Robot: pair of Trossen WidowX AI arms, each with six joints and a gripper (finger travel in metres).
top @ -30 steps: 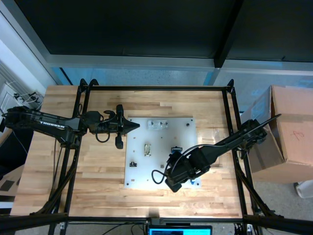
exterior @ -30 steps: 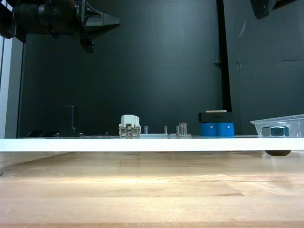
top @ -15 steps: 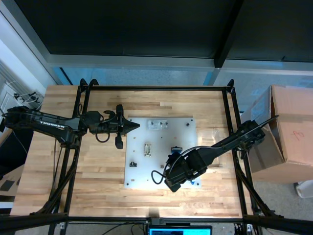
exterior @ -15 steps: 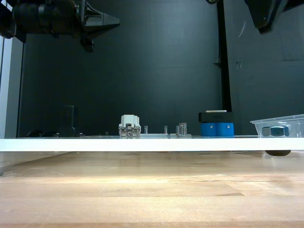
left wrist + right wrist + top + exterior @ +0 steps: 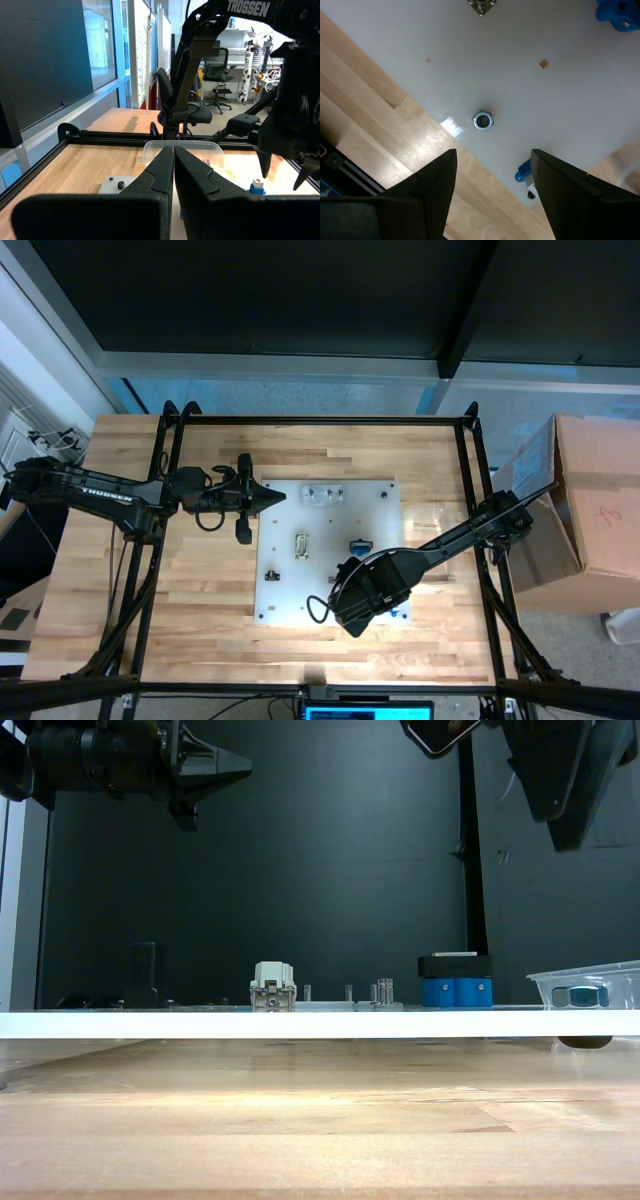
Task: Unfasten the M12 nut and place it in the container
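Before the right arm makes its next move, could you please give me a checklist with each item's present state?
1. right hand open: ok, fingers spread wide.
2. M12 nut lined up between its fingers: ok.
3. M12 nut on its stud on the white board, unheld: ok.
4. right hand down at nut height: not ok, low view shows it high above the board.
5. container in place beside the board's right edge: ok.
6. left hand out of the way: ok, shut, over the board's left edge.
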